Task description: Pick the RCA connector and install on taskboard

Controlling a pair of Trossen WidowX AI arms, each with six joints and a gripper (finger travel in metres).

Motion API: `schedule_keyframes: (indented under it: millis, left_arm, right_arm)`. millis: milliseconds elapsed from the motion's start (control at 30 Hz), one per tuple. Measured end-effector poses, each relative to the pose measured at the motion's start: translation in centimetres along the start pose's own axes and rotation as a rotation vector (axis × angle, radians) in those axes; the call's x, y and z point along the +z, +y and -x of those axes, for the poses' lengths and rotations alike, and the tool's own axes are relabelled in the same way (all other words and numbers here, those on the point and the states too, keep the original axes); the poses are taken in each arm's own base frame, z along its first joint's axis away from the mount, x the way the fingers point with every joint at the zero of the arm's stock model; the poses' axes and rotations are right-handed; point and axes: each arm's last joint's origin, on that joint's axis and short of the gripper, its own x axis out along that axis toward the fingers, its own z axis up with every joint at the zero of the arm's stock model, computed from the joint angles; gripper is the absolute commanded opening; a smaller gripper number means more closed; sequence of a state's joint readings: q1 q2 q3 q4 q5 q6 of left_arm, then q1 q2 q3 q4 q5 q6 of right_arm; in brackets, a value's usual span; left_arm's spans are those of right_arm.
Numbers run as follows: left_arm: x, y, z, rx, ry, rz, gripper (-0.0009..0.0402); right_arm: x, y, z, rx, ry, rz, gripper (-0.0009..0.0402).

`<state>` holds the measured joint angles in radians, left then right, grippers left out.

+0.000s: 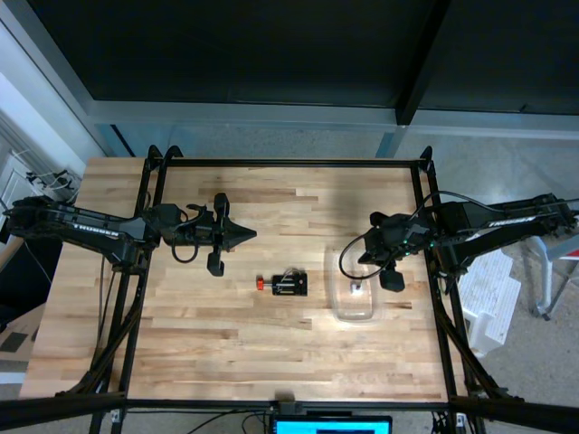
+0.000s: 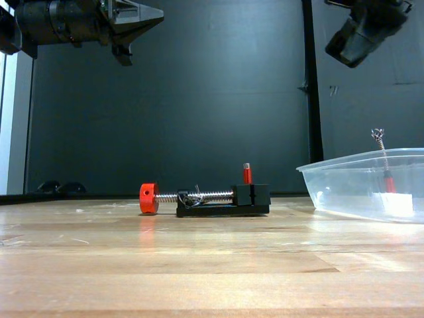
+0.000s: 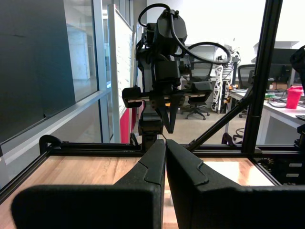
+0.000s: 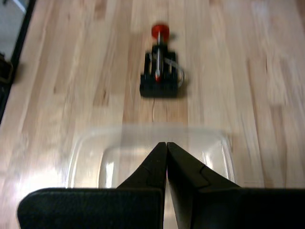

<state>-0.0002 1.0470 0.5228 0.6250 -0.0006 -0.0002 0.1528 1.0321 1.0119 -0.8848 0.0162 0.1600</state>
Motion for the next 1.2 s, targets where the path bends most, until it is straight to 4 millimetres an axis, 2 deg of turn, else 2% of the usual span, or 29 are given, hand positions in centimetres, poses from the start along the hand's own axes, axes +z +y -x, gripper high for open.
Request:
schedule_keyframes:
  millis: [233,567,700,967,1200]
  left_arm:
    - [0.0,0.0,0.0,0.000,0.000,0.000,0.0000]
    - [0.0,0.0,0.0,0.000,0.000,0.000,0.0000]
    - [0.0,0.0,0.0,0.000,0.000,0.000,0.0000]
    - [0.0,0.0,0.0,0.000,0.000,0.000,0.0000]
    - [0.0,0.0,0.0,0.000,0.000,0.000,0.0000]
  right_arm:
    - [-1.2,0.7,-0.3,-0.029,0.170,-0.023,0.0000]
    - [-1.4,1.2,-1.9,-0.067,0.270,-0.051,0.0005]
    - [-1.4,1.3,-2.9,-0.076,0.310,-0.047,0.0039]
    - [-2.4,1.6,-4.7,-0.088,0.334,-0.040,0.0142]
    - [-3.4,1.9,-6.0,-0.114,0.305,-0.045,0.0179]
